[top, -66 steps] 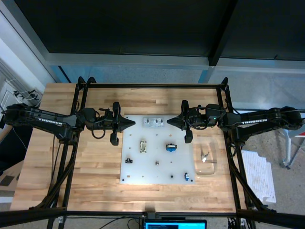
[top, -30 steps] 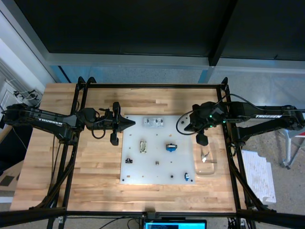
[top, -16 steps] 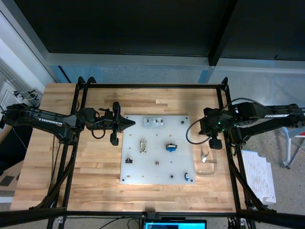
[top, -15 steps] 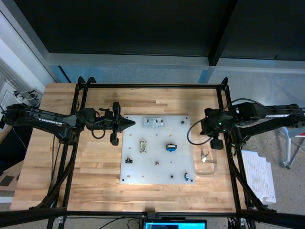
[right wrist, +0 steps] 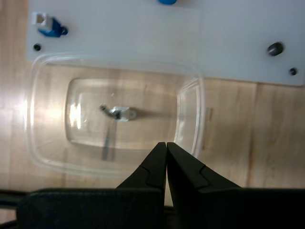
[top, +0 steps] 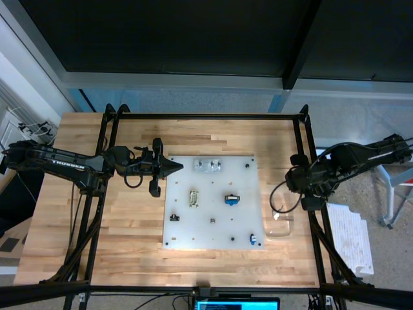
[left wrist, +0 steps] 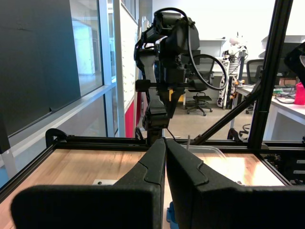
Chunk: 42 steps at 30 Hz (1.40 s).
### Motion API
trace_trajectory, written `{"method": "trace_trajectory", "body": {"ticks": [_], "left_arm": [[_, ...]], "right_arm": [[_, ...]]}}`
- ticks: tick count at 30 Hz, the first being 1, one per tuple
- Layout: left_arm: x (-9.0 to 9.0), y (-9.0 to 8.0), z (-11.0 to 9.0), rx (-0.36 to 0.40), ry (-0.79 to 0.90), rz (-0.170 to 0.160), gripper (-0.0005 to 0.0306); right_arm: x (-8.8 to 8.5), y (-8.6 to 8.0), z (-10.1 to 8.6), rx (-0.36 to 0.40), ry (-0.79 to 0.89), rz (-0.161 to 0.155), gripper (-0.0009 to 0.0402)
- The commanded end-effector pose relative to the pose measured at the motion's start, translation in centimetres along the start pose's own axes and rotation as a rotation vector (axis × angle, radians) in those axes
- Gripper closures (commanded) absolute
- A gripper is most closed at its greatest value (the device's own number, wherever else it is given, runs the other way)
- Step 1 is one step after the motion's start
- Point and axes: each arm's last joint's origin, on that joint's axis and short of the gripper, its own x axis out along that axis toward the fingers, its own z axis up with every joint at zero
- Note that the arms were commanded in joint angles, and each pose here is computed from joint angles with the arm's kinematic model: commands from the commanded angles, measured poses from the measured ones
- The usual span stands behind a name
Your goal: Pick the RJ45 connector and install on taskboard
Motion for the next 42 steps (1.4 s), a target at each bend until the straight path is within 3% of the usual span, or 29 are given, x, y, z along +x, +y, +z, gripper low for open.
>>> {"method": "trace_trajectory", "body": {"ticks": [1, 8, 11, 22, 25, 33, 42], "left_arm": [[0.0, 0.0, 0.0, 0.000, 0.000, 0.000, 0.0300], [0.0, 0.0, 0.0, 0.000, 0.000, 0.000, 0.0300], [0.0, 0.0, 0.0, 0.000, 0.000, 0.000, 0.0300], [0.0, 0.0, 0.0, 0.000, 0.000, 0.000, 0.0300], [0.0, 0.0, 0.0, 0.000, 0.000, 0.000, 0.0300], [0.0, 0.0, 0.0, 0.000, 0.000, 0.000, 0.0300], [0.0, 0.0, 0.0, 0.000, 0.000, 0.000, 0.0300]], "right_arm": [[0.3, 0.6, -0.4, 0.002, 0.009, 0.016, 0.0393], [0.3, 1.6, -0.7, 0.061, -0.011, -0.024, 0.0392], [0.4, 2.0, -0.8, 0.069, -0.003, -0.017, 0.0381], [1.1, 3.1, -0.5, 0.121, 0.021, -0.013, 0.0292], [1.3, 3.3, -0.5, 0.141, 0.010, -0.026, 0.0267], [3.7, 4.8, -1.2, 0.145, 0.002, 0.007, 0.0208], [6.6, 5.5, -1.6, 0.153, -0.018, -0.006, 0.0189]]}}
